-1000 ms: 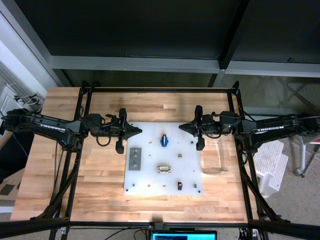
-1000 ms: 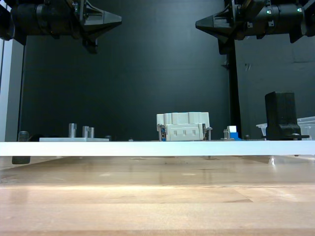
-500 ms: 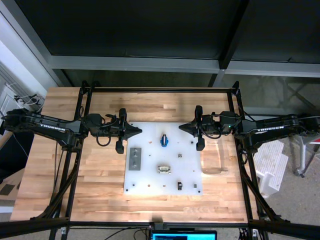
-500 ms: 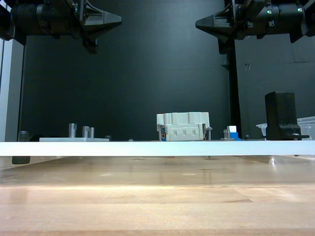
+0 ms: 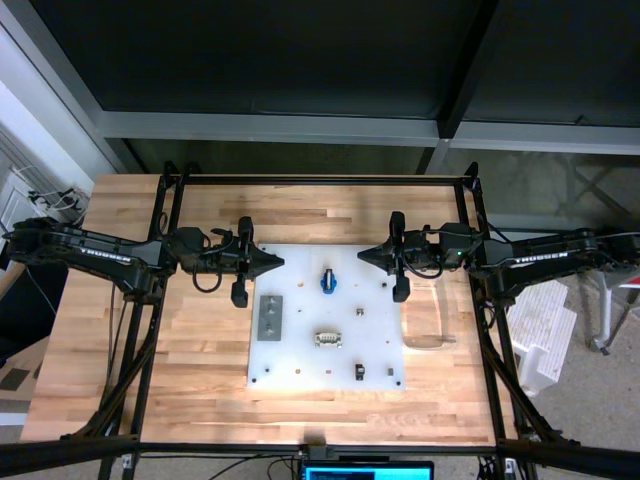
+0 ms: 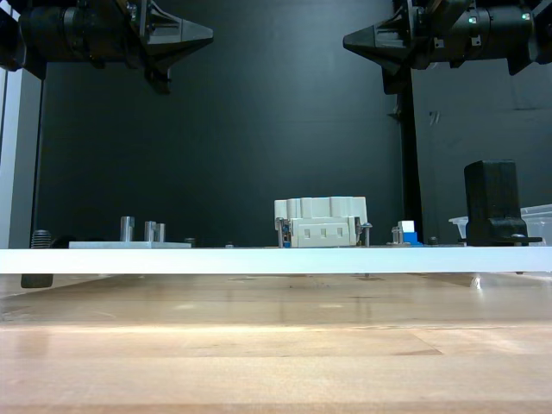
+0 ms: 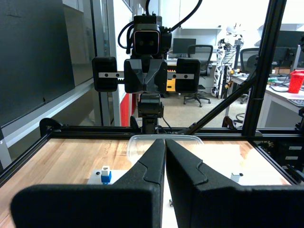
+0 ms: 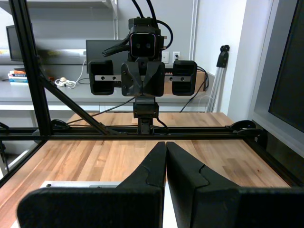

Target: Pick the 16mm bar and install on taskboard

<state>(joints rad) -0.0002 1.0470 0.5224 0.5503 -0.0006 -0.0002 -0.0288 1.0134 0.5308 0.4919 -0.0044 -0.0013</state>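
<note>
The wooden tabletop (image 5: 150,390) carries the white square taskboard (image 5: 300,352), which lies flat near its middle inside a black frame. From either side an arm reaches inward, high above the far part of the board.

The left gripper (image 5: 279,262) hangs over the board's far left corner and points toward the right arm. Its two fingers (image 7: 151,164) are drawn together until their tips meet, with only a hairline slit between them, and they hold nothing. The right gripper (image 5: 361,253) hangs over the far right part of the board, facing the left one. Its fingers (image 8: 153,166) are likewise pressed tip to tip, and they too hold nothing. In the low view both grippers sit well above everything on the board and touch none of it. The two tips are well apart, with the blue knob (image 5: 329,281) below the gap between them.

A clear plastic tray (image 5: 432,318) rests on the tabletop just beside the board's right edge. On the board's left part lies the grey metal block (image 5: 270,316), with short metal pegs (image 6: 127,228) standing up from it. A white connector (image 5: 328,341) sits near the board's middle, and a small black piece (image 5: 359,373) stands toward the near right.

The 16mm bar is too small to tell from the board's other small fittings in any view, so I cannot tell where it lies; neither gripper holds it.
</note>
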